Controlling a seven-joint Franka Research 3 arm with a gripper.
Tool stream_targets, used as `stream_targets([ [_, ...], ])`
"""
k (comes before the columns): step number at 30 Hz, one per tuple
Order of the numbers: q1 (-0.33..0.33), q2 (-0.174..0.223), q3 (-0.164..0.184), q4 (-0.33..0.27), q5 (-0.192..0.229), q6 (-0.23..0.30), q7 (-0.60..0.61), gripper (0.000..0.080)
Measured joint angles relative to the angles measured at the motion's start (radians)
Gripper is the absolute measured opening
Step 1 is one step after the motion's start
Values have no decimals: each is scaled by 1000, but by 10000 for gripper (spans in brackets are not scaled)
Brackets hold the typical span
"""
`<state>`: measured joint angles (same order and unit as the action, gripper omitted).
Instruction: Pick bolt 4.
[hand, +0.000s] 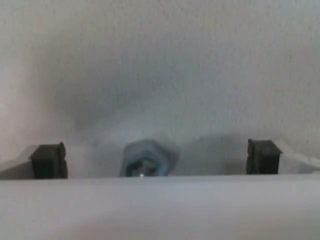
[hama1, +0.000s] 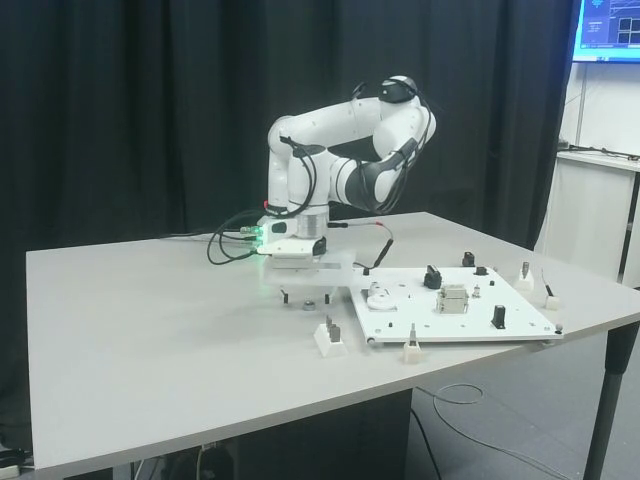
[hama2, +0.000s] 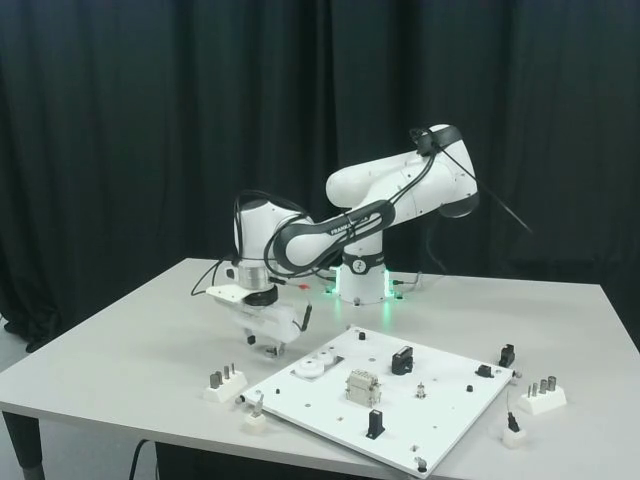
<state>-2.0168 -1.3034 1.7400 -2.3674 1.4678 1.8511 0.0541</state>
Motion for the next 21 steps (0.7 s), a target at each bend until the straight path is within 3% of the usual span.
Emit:
stream_targets([
  [21, 44, 0, 9, -40, 0, -15, 13, 800],
])
